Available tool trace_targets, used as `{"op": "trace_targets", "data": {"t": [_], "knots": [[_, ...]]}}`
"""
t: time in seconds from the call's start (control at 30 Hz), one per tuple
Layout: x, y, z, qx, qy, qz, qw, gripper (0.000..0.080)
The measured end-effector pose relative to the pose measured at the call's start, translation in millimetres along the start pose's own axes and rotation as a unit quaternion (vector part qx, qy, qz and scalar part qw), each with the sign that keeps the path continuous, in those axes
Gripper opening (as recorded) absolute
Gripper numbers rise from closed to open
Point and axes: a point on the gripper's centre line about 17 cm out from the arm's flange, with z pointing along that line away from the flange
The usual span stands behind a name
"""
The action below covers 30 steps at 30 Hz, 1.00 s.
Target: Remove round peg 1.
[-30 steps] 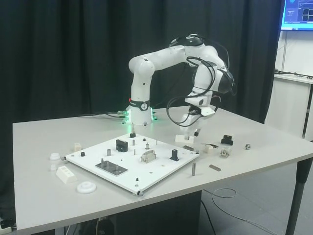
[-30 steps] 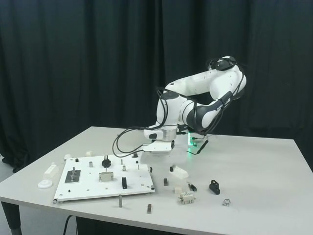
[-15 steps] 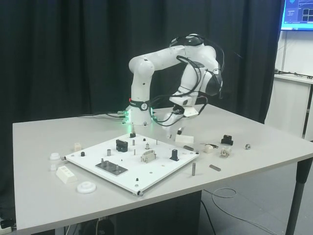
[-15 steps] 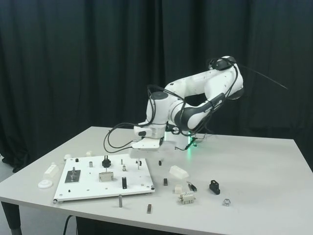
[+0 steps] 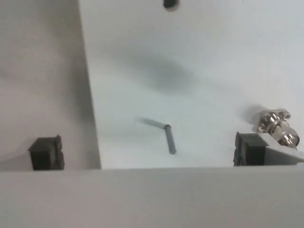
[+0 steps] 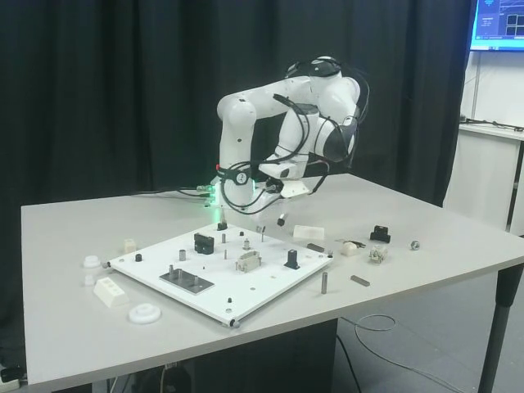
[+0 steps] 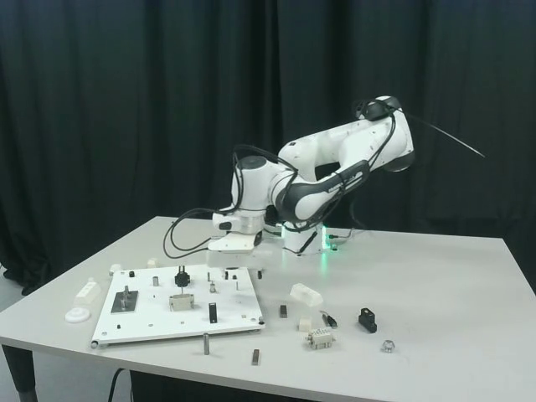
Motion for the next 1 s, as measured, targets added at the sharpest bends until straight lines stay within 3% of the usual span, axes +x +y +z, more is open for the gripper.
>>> {"op": "trace_targets", "data": {"t": [0.53, 1.0], "knots": [[-10, 3, 24.6, 0.034, 0.017, 0.011, 0.9992, 0.08], [-11, 1, 34.4, 0.04, 0.019, 0.009, 0.999, 0.08]]}}
